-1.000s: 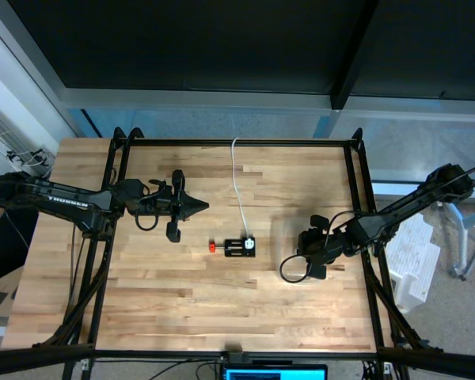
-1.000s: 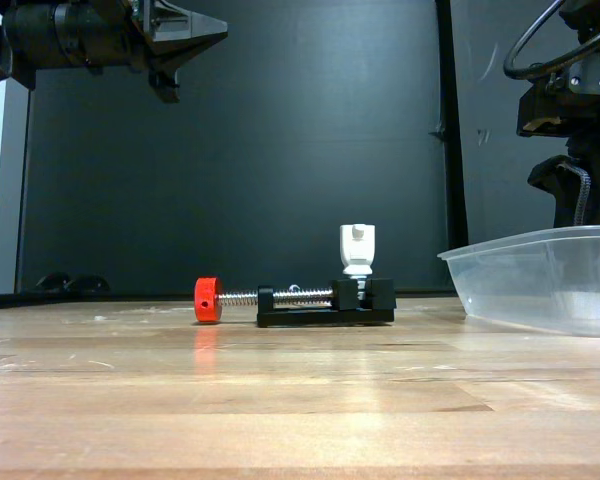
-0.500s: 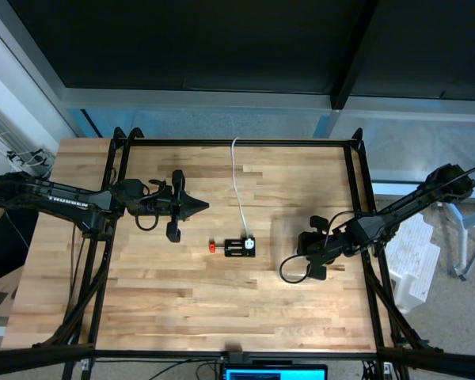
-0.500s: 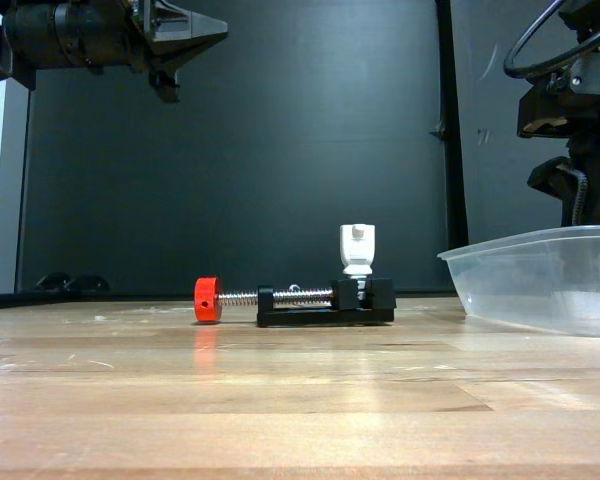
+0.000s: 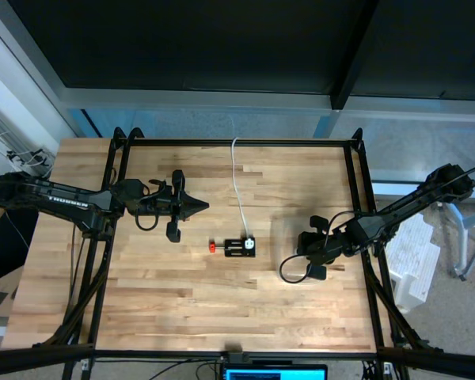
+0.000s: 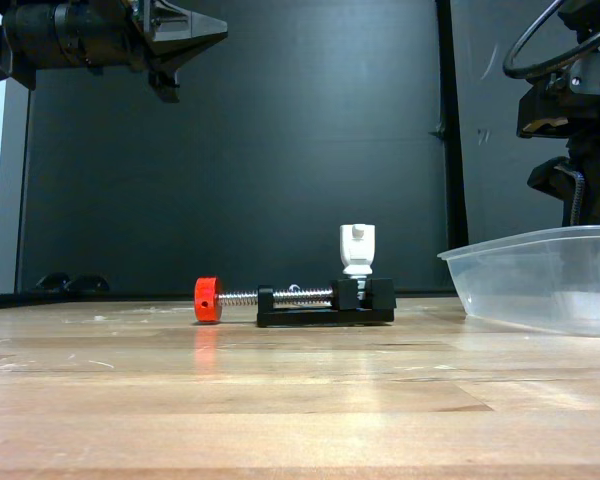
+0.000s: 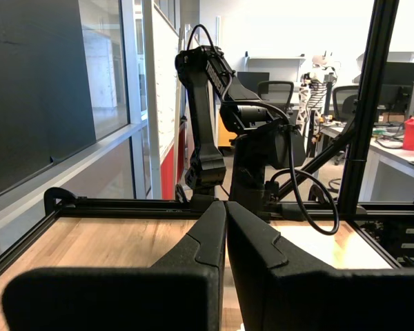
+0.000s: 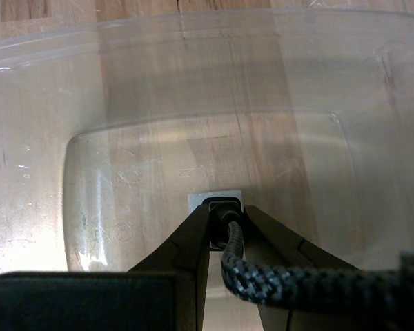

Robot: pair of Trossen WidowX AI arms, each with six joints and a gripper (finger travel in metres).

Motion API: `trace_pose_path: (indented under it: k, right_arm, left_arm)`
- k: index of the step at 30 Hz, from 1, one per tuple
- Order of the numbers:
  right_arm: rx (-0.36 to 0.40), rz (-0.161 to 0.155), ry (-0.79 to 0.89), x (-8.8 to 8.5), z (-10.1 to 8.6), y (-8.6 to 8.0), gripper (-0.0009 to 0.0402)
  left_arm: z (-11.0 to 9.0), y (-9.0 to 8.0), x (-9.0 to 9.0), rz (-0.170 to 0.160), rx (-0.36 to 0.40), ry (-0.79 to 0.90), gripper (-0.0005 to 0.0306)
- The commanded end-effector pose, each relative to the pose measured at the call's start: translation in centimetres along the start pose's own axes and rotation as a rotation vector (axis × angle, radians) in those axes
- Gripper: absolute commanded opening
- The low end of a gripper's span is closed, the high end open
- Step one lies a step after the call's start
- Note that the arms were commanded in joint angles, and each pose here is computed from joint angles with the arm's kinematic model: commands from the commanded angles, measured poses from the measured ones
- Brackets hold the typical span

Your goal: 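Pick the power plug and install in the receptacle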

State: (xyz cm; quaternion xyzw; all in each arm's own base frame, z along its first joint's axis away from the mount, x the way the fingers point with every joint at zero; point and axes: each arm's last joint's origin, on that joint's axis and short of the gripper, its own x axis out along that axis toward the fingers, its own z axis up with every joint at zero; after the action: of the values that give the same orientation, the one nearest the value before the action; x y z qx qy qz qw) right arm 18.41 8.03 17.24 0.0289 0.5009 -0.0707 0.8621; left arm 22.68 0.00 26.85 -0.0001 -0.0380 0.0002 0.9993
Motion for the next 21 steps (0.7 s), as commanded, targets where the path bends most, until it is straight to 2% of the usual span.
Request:
trace_pose_path:
  k: [1, 14, 21]
  right_arm:
    - [0.001, 0.007, -0.001, -0.1, 0.0, 0.0, 0.002]
    - [0.008, 0.019, -0.02, -0.6, 0.2, -0.1, 0.002]
    - [-0.001, 0.023, -0.027, -1.9, 1.0, 0.0, 0.002]
  left_arm:
    - [0.0, 0.0, 0.0, 0.0, 0.0, 0.0, 0.0]
    - [0.0, 0.0, 0.0, 0.0, 0.0, -0.001, 0.0]
    - [0.0, 0.0, 0.0, 0.0, 0.0, -0.001, 0.0]
